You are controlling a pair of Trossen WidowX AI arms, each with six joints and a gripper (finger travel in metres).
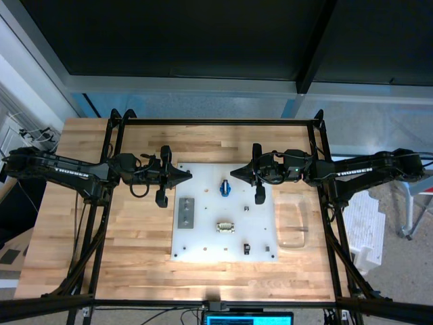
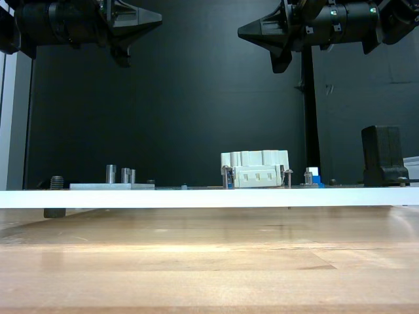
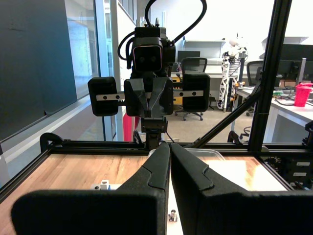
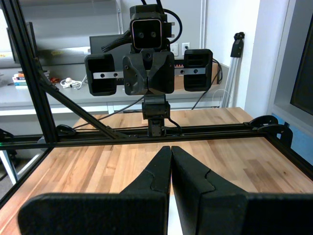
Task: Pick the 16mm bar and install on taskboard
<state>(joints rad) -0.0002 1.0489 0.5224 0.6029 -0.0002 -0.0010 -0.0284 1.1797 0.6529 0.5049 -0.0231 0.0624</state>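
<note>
Wooden table point(image 1: 101, 261), left hand point(image 1: 188, 174) and right hand point(image 1: 235, 174) high over taskboard point(image 1: 203, 238) (both closed)

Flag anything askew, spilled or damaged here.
Nothing stands out. The taskboard lies flat and square on the table. The left gripper and right gripper hang shut high over its far side, tips facing each other, touching nothing.

A clear plastic tray point(image 1: 302, 223) lies on the wooden table's point(image 1: 135, 264) right half.
</note>
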